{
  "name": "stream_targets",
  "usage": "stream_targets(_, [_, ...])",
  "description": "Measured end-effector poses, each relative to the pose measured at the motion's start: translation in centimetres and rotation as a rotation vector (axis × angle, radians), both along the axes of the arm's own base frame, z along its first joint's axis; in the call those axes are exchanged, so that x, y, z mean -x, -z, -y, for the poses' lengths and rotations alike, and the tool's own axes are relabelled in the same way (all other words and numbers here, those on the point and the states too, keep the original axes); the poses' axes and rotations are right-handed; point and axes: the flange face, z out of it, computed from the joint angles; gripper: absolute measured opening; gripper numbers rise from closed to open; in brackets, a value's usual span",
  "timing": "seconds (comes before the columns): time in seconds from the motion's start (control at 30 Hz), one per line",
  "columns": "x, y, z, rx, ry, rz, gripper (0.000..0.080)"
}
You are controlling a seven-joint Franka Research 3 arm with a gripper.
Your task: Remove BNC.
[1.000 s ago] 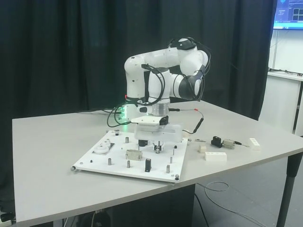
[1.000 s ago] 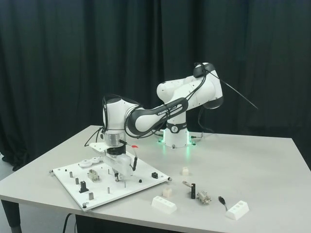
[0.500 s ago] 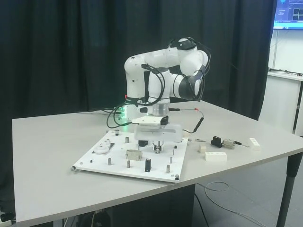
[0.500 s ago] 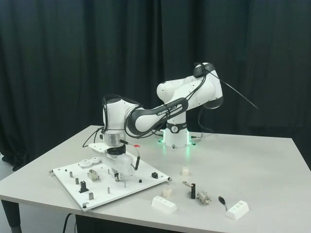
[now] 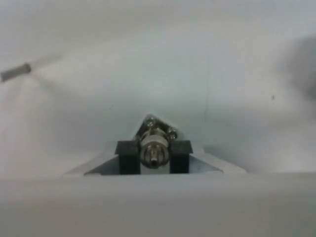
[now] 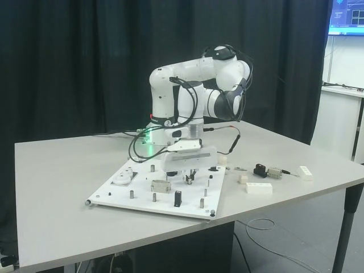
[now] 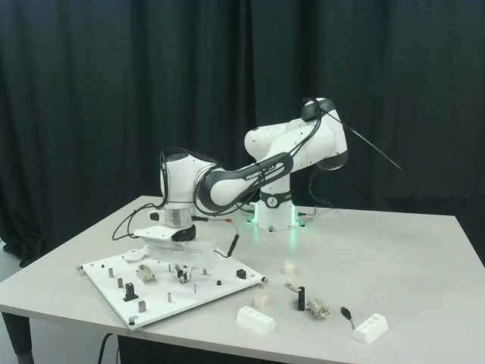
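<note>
I see the BNC [image 5: 154,147], a small metal barrel with a round end, clamped between my gripper's [image 5: 153,156] black fingers [image 5: 127,156], near the middle of the white board [image 6: 142,193].

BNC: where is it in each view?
Wrist view: BNC low in the middle, between the two black fingers of the tool.
First room view: BNC mid-board, right below the tool.
Second room view: BNC on the board, under the tool.
Shared landmark: the white board.
</note>
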Motion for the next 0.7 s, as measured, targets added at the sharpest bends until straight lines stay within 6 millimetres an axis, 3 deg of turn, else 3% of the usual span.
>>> stream_targets(0.33, [0.07, -0.01, 0.11, 0.010, -0.292, 0.005, 0.0124])
stream_targets(0.7, [0.10, 0.01, 0.05, 0.023, -0.495, 0.008, 0.0124])
